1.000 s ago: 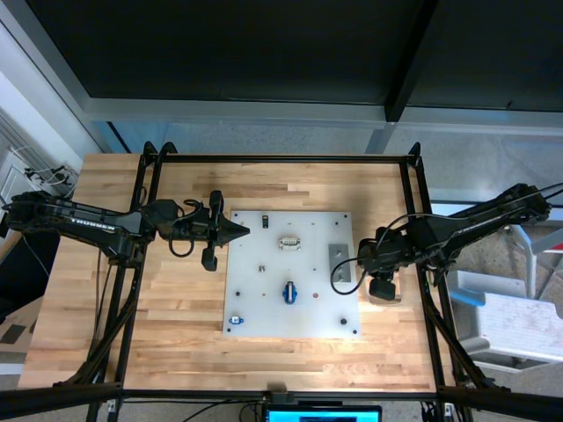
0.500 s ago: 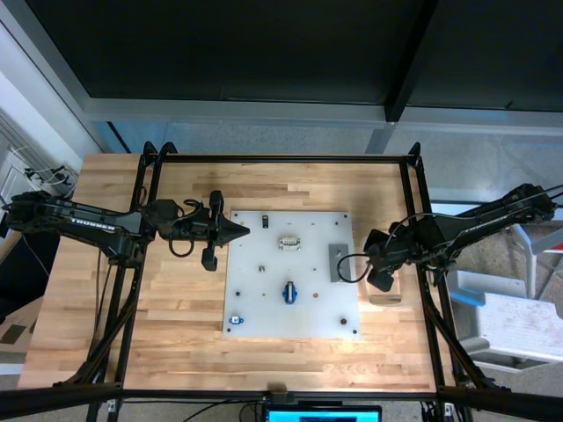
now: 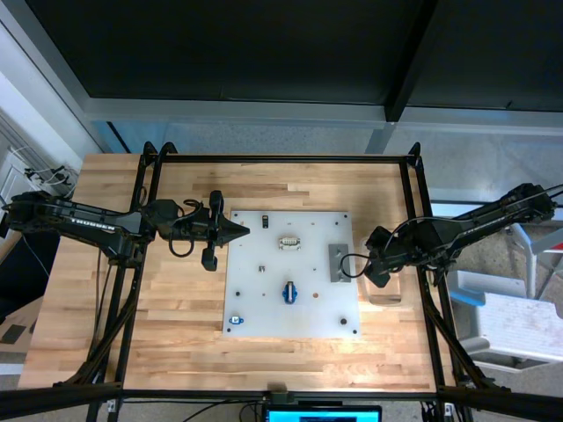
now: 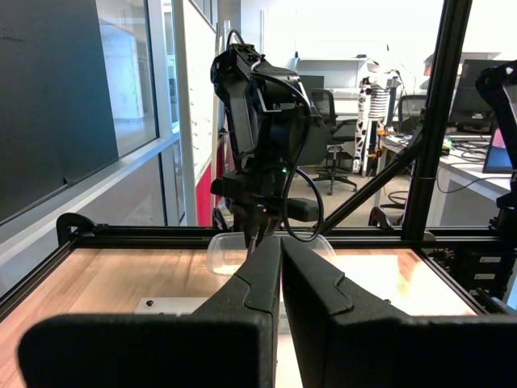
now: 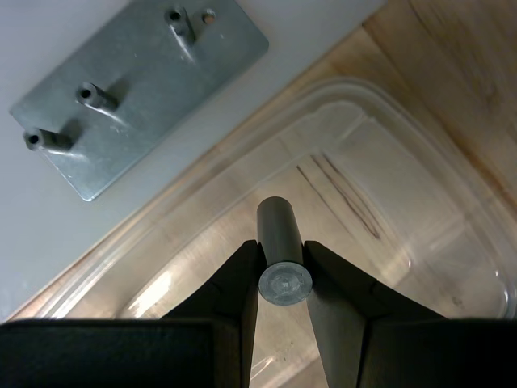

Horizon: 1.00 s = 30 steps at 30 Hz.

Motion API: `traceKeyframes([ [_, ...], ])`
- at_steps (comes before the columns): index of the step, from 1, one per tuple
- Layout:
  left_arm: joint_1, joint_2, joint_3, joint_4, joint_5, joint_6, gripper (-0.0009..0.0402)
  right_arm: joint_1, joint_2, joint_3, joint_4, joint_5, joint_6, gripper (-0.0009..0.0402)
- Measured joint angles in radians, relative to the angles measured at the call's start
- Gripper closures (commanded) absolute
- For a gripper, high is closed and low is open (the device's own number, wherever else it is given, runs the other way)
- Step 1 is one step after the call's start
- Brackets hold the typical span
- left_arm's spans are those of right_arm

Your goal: Pick the 16mm cylinder and place it in the container

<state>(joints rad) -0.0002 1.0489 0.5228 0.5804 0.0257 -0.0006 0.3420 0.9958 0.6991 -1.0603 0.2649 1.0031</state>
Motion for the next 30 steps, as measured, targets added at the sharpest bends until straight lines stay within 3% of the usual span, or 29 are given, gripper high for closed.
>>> traceKeyframes([
  [10, 0.000, 0.000, 0.000, 0.000, 0.000, 0.000, 0.0393, 0.048, 0.001, -0.030, 0.018, 0.004, 0.066, 0.0352],
  [30, 0.000, 0.000, 0.000, 0.000, 0.000, 0.000, 0.0393, 0.105, 0.079, -0.089, 0.128, 0.003, 0.099, 0.0359],
])
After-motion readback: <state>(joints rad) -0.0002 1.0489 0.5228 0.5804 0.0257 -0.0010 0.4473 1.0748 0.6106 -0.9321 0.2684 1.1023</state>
